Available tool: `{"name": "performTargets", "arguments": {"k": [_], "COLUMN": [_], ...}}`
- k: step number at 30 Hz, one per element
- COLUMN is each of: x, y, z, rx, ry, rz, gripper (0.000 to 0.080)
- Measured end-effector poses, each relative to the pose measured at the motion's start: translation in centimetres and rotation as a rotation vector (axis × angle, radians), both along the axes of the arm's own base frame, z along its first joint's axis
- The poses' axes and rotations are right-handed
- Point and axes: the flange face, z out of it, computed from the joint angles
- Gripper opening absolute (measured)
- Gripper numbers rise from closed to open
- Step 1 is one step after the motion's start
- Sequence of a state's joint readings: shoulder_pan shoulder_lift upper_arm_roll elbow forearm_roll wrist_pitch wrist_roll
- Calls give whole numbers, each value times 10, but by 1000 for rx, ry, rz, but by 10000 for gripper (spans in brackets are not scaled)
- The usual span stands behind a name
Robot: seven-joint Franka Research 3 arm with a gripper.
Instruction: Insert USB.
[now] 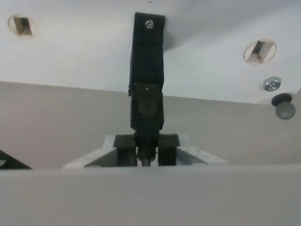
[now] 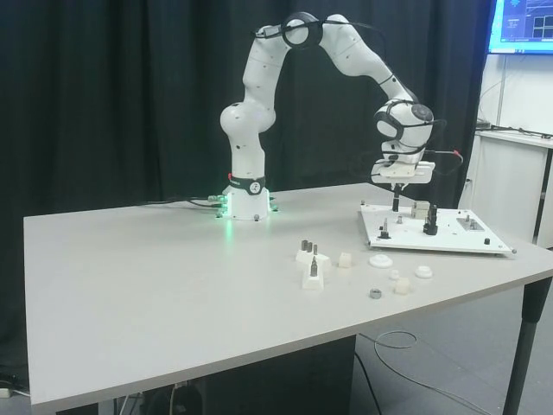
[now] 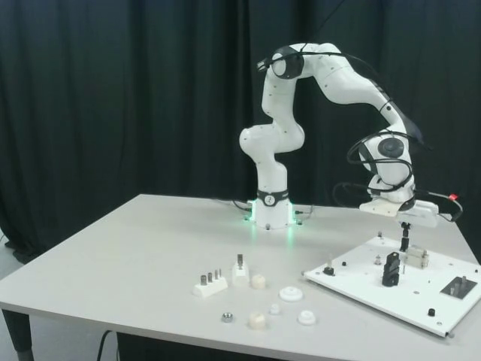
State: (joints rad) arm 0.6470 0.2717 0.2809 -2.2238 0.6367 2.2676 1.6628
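My gripper (image 2: 395, 192) hangs over the far edge of the white board (image 2: 449, 240) at the table's right side, shut on a slim black USB plug (image 2: 395, 203) that points down. In the second room view the gripper (image 3: 404, 230) holds the plug (image 3: 404, 241) just above the board (image 3: 353, 282). A black block (image 3: 390, 269) stands on the board nearer the front. In the wrist view the gripper (image 1: 147, 151) pinches the plug (image 1: 147, 113), with a long black piece carrying a screw (image 1: 148, 42) right beyond it. I cannot make out the socket.
The board also carries a small grey block (image 3: 418, 259), a dark slot piece (image 3: 458, 286), a nut (image 1: 272, 84) and a black knob (image 1: 284, 107). Loose white parts, a peg stand (image 2: 313, 261) and a nut (image 2: 376, 293) lie on the grey table in front. The arm's base (image 2: 244, 197) glows green.
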Motion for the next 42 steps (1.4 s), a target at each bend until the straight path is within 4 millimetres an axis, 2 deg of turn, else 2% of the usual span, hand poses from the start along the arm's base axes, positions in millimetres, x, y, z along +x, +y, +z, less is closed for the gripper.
{"name": "performTargets", "arguments": {"k": [19, 37, 38, 42], "x": [4, 4, 4, 8], "y": [-3, -3, -3, -5], "z": [-5, -4, -4, -2], "rx": [21, 52, 52, 40], "ry": [28, -8, -8, 2], "rz": [-2, 96, 95, 64], "gripper": [91, 91, 254, 254]}}
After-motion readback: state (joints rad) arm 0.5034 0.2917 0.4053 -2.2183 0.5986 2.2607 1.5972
